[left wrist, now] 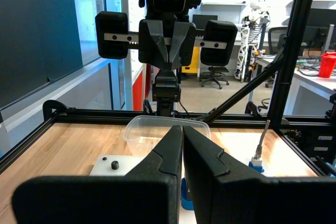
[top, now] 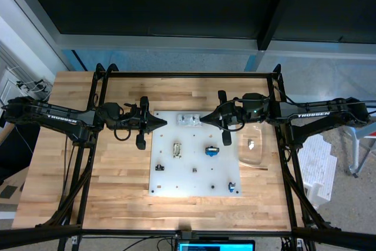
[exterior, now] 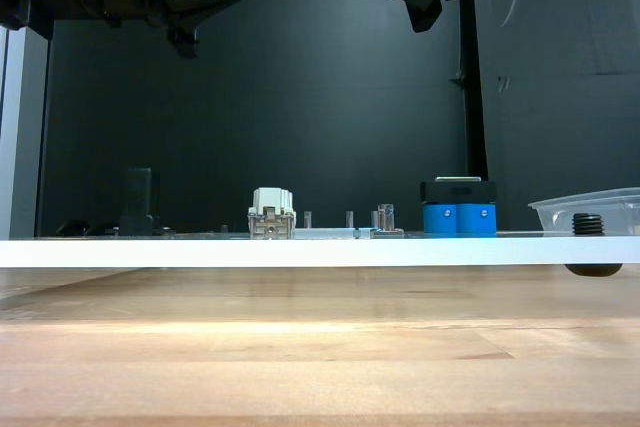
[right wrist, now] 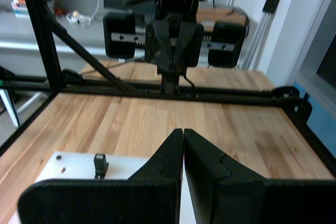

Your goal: Pick the RJ45 connector and install on taskboard

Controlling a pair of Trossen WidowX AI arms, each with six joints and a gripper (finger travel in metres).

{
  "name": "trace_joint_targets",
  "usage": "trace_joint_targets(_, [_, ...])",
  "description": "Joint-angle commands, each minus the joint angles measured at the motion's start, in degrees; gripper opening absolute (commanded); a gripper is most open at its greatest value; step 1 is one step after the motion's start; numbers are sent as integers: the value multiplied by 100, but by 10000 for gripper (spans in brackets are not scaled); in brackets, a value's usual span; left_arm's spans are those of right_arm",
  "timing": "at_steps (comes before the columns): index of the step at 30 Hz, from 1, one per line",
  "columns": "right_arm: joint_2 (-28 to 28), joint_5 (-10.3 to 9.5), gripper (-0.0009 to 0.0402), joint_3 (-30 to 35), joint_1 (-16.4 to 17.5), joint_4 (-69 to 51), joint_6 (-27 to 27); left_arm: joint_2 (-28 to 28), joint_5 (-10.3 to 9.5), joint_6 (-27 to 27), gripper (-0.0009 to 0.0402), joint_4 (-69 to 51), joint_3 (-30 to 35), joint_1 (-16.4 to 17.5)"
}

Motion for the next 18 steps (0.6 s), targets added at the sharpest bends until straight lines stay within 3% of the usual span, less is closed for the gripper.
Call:
trace_joint_targets(1, [-28,20,0,-247,-4,570,118,2,2,0,0,0,2,0])
trace_joint_targets(18, [-42,-57,0,-1189,-122,2371,459,0,2,0,0,2,2,0])
